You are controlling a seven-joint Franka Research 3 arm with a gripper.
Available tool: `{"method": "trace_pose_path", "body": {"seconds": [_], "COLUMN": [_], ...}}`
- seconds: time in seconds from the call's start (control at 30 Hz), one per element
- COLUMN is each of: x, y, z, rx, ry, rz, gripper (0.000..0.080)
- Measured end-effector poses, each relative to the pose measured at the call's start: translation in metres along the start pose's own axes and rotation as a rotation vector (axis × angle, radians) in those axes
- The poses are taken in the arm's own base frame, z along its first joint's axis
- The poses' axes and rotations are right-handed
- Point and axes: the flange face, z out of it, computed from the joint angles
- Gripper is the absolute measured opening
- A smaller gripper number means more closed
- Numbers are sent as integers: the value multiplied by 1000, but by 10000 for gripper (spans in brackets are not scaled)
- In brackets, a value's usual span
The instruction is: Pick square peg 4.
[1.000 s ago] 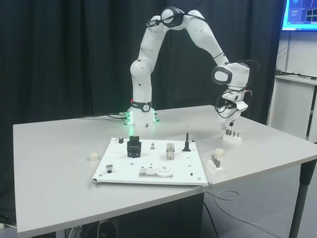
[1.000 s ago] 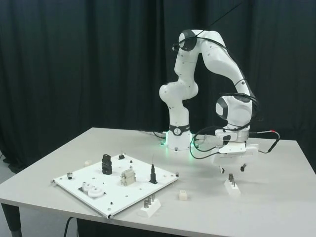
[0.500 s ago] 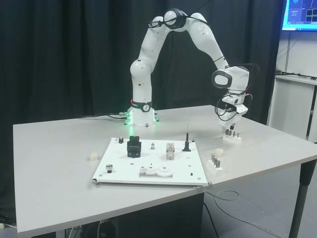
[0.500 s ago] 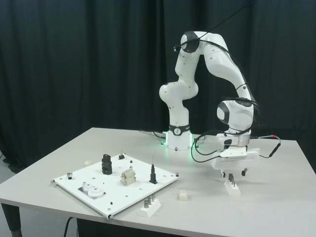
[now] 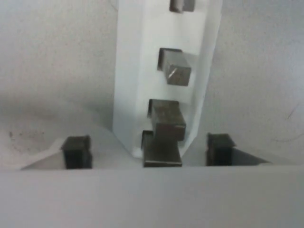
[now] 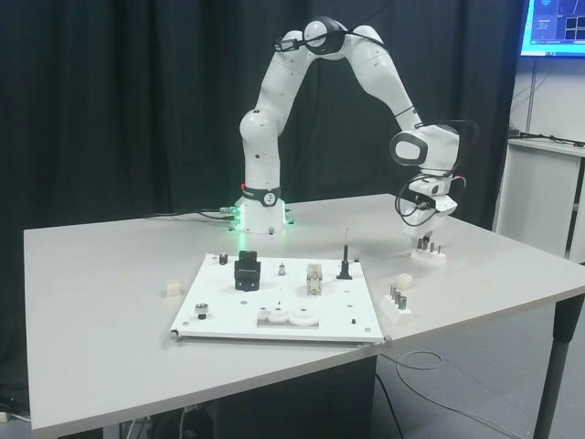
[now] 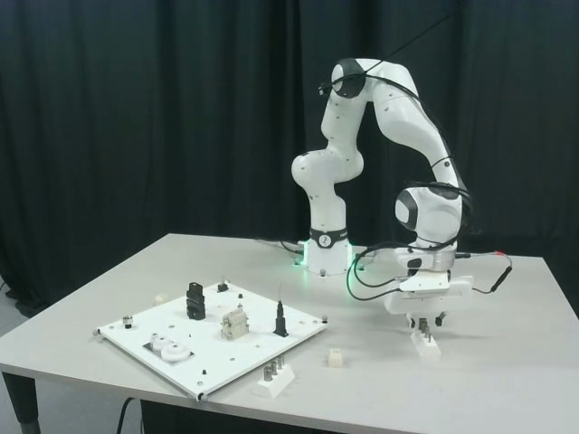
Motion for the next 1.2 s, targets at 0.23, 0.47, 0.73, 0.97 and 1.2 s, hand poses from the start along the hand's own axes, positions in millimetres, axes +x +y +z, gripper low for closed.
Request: {"method": "trace_pose_path", "body": {"seconds": [0.23, 0.47, 0.73, 0.97, 1.2], "x": [4, 6, 8, 10, 12], "y": [1, 1, 1, 3, 5], "z": [-1, -2, -3, -10, -25], "rx": [5, 8, 10, 16, 23], "ry": [2, 4, 4, 2, -7], "rz": [8, 11, 14, 19, 24], "gripper": [398, 234, 156, 157, 157]}}
